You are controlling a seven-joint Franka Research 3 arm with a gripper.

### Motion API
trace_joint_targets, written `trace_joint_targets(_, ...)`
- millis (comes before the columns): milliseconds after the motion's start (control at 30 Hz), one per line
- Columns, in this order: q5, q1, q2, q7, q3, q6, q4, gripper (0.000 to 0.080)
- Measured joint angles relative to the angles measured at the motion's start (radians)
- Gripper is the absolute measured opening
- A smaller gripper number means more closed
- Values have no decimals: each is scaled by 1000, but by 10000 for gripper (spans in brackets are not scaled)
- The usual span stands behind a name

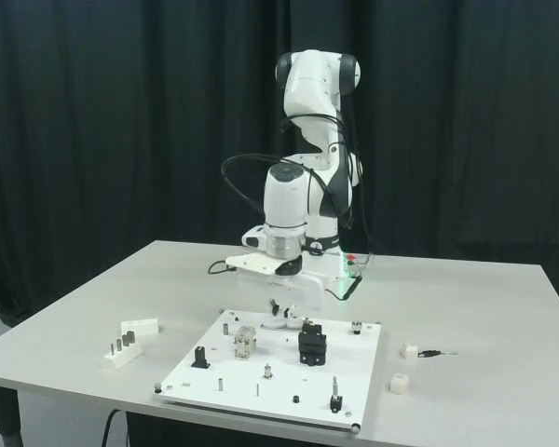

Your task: Place small gear.

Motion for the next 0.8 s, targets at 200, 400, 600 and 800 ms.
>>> trace_joint_targets(200, 0, 0, -1, 1, -1, -19, 14, 188)
trace_joint_targets(400, 0, 0, -1, 1, -3, -19, 14, 188)
trace_joint_targets(600, 0, -2, 0, 1, -3, -19, 14, 188)
trace_joint_targets(800, 0, -5, 1, 1, -3, -19, 14, 188)
